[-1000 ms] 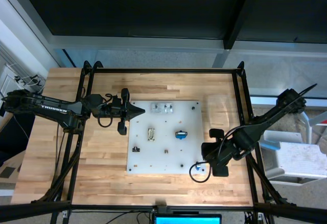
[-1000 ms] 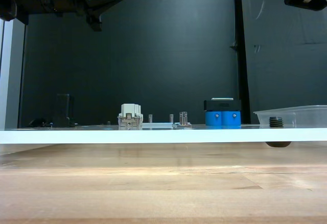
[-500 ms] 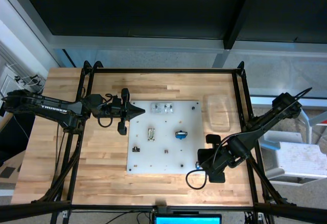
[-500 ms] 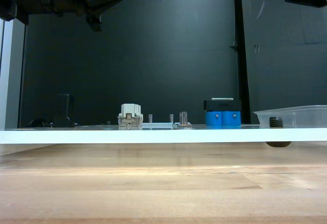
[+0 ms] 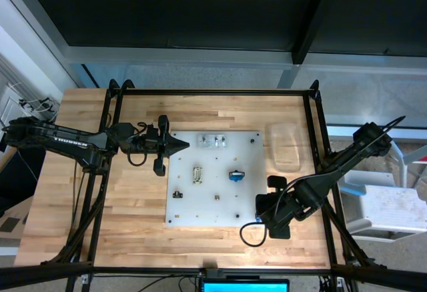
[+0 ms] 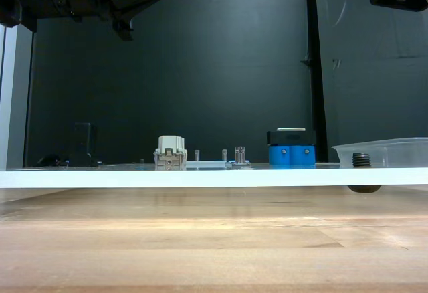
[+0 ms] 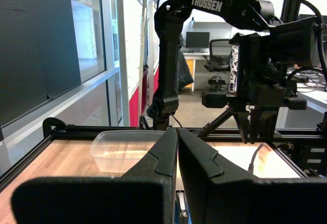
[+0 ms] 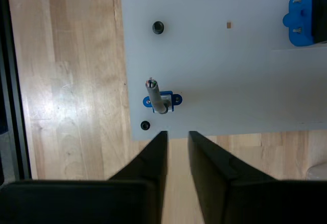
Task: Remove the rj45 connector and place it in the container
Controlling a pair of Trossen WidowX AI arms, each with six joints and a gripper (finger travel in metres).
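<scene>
rj45 connector [image 8: 161, 101] seated | right gripper [image 8: 177, 134] near, fingers parted, empty | left gripper [image 7: 177, 132] aloft, clenched

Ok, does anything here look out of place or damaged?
Nothing stands out. The left end effector hangs shut over the board's left edge, the right end effector open by its near right corner; the tray sits flat beside the board.

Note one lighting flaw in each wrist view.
Left wrist view: bright background silhouettes the shut left gripper over the left edge of the board. Right wrist view: the open right gripper, by its near-right corner, is dark; soft shadow crosses the board.
</scene>
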